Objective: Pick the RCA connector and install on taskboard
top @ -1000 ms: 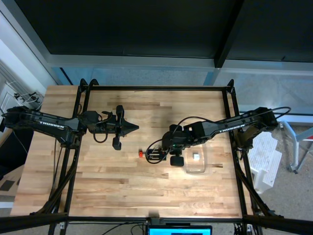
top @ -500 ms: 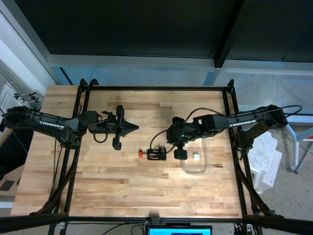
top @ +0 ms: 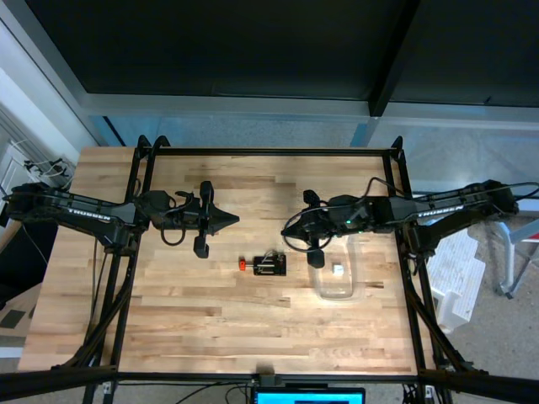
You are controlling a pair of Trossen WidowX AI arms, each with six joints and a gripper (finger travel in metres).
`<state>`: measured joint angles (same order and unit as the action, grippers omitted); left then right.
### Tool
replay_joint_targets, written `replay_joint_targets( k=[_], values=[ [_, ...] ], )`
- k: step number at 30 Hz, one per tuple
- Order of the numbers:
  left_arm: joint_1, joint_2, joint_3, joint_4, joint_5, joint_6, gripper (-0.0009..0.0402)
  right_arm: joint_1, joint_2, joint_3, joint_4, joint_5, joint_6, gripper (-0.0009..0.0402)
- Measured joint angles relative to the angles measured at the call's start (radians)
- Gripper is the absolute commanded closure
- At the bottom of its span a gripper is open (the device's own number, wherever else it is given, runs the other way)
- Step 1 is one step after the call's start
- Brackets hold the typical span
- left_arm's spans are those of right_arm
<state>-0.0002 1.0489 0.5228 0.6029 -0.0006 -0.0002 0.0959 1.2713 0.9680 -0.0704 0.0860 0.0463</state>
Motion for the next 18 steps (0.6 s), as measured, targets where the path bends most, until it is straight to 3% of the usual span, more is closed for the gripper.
replay_joint_targets(
  k=[5, 8, 18],
  values=[
    [0.000, 0.000, 0.000, 0.000, 0.000, 0.000, 0.0393, -0.007, -0.057, -0.105, 0.197, 0.005, 0.000, 0.0393],
    [0.000, 0.000, 0.000, 0.000, 0.000, 0.000, 0.0393, -0.008, -0.087, -0.153, 0.269, 0.027, -0.001, 0.0393],
    [0.000, 0.000, 0.000, 0.000, 0.000, 0.000, 0.0393, -0.029, -0.158, -0.270, 0.441, 0.026, -0.031, 0.0393]
  ],
)
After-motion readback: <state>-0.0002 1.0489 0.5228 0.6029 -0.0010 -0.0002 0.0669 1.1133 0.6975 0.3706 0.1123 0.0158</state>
